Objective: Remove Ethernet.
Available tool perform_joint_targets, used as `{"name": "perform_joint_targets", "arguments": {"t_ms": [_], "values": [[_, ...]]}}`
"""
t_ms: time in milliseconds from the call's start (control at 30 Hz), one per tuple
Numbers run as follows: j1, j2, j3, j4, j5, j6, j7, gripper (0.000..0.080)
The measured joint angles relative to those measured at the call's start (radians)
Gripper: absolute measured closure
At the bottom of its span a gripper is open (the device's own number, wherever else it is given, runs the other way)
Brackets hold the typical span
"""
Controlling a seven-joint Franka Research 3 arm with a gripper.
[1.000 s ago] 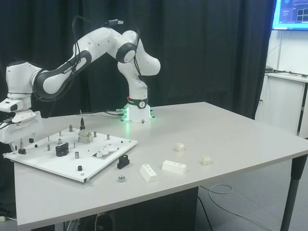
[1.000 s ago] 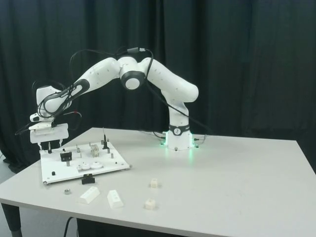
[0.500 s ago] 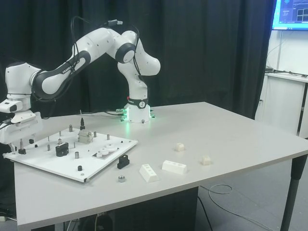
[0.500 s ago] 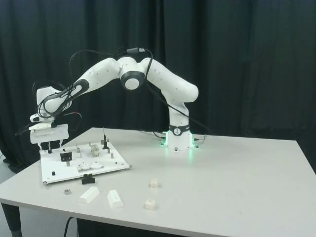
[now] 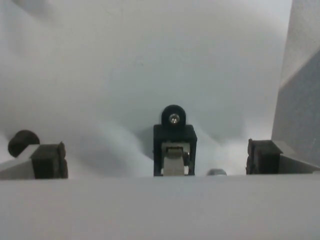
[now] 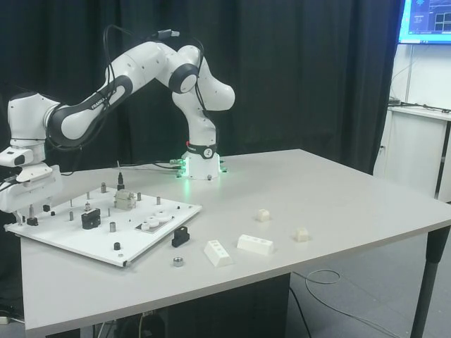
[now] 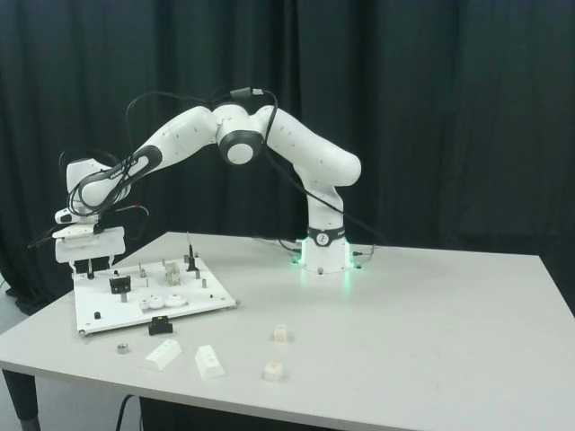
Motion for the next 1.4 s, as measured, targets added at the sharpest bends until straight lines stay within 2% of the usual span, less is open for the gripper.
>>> {"name": "perform_joint_targets", "arguments": {"t_ms": [333, 367, 500, 533, 700, 733, 900, 933, 1100, 1133, 1400], "values": [[-0.002, 0.001, 0.000, 0.000, 0.011, 0.000, 0.000, 0.0003], [-0.003, 0.001, 0.000, 0.000, 0.011, 0.000, 0.000, 0.0154], [-0.004, 0.001, 0.000, 0.001, 0.011, 0.000, 0.002, 0.0154], [-0.004, 0.001, 0.000, 0.001, 0.011, 0.000, 0.003, 0.0316], [-0.005, 0.002, 0.000, 0.001, 0.012, 0.000, 0.007, 0.0316], [-0.005, 0.002, 0.000, 0.001, 0.013, 0.000, 0.008, 0.0498], [-0.007, 0.008, 0.000, 0.015, 0.019, 0.002, 0.017, 0.0498], [-0.008, 0.012, 0.000, 0.022, 0.019, 0.002, 0.019, 0.0656], [-0.013, 0.018, 0.000, 0.035, 0.019, -0.011, 0.030, 0.0656], [-0.013, 0.018, 0.000, 0.036, 0.019, -0.012, 0.031, 0.0723], [-0.013, 0.019, 0.000, 0.037, 0.019, -0.014, 0.037, 0.0723]]}}
